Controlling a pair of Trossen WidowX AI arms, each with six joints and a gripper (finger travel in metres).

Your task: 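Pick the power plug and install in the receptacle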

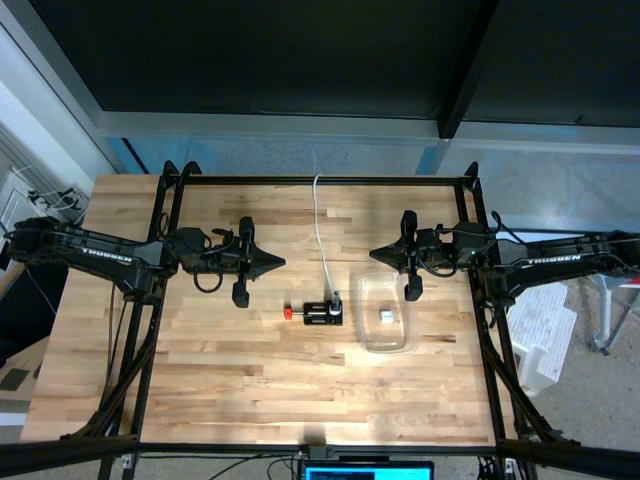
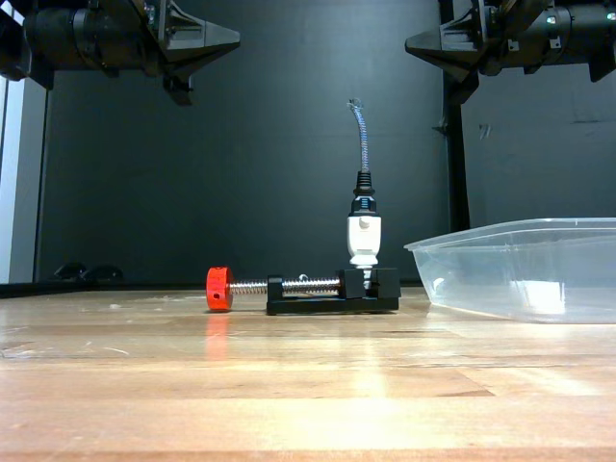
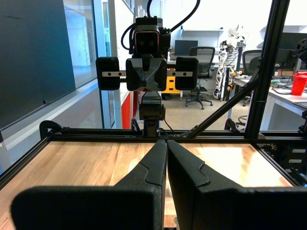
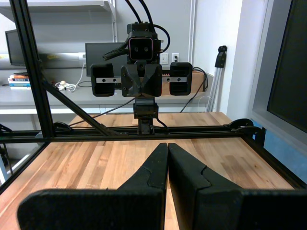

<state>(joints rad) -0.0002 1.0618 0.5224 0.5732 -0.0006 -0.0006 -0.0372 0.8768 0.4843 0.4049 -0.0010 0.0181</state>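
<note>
The left gripper [image 1: 281, 262] hangs above the table's left half with its fingers pressed together, holding nothing. The right gripper [image 1: 373, 253] hangs above the right half in the same condition. The receptacle [image 2: 364, 236] stands upright, clamped in the vise [image 2: 332, 289] beside the tray [image 2: 500, 252]. The power plug cannot be located.

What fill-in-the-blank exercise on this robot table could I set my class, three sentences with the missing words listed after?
The left claw and the right claw hover high above the table, facing each other, both fully ____.
The small white cube lies inside the clear plastic ____.
The white socket stands upright in the black vise, whose red knob points toward the ____ arm.
Missing words: shut; tray; left.
</note>
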